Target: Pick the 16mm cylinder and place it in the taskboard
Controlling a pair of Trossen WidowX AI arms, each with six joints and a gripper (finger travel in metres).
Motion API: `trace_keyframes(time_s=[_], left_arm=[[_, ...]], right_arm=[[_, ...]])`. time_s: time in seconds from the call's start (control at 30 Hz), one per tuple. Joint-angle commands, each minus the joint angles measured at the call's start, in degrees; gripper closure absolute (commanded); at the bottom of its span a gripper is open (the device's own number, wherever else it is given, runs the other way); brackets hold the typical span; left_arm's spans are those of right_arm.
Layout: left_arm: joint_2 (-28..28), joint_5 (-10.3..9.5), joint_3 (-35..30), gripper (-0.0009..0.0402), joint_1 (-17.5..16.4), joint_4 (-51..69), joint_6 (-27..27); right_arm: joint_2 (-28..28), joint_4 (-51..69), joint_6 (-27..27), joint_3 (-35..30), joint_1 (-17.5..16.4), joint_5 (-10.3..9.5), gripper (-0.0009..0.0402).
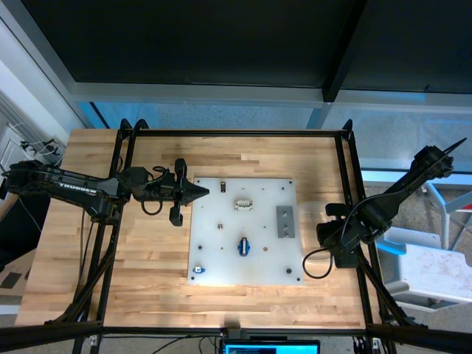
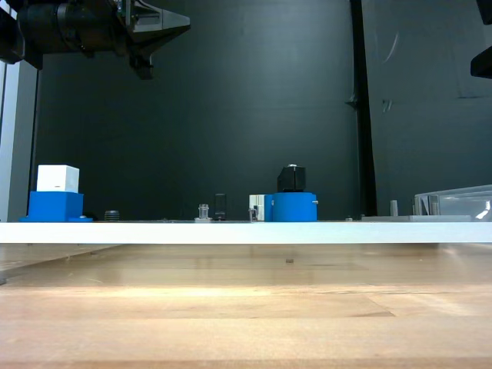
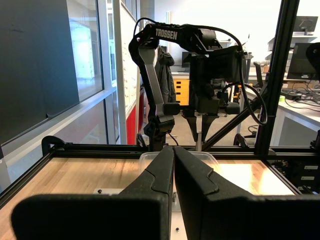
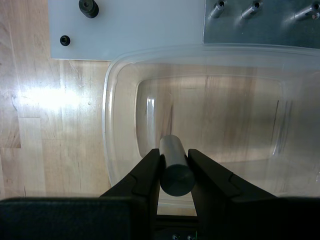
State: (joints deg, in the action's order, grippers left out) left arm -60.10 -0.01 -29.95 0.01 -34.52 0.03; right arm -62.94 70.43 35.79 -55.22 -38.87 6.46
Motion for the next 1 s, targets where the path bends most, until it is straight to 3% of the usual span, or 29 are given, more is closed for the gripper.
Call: trace_keyframes(time_s=[0.03,0.23,0.63,1.0], left_arm=[[0.0,0.02,0.0,0.0393,0.0,0.0,0.0],[0.0,0.02,0.0,0.0393,0.0,0.0,0.0],[0.0,0.02,0.0,0.0393,0.0,0.0,0.0],[0.0,0.02,0.0,0.0393,0.0,0.0,0.0]], right_arm=[[0.0,0.0,-0.2,0.0,0.0,0.02,0.0352],[-0.2,-0.1,-0.3,0.0,0.3,-0.02,0.0352],[-6.0,-1.3,-5.2,-4.3,6.4,0.02,0.0352],[-12.3,-3.4,-6.4,-8.5,10.3,-0.04,0.0352]])
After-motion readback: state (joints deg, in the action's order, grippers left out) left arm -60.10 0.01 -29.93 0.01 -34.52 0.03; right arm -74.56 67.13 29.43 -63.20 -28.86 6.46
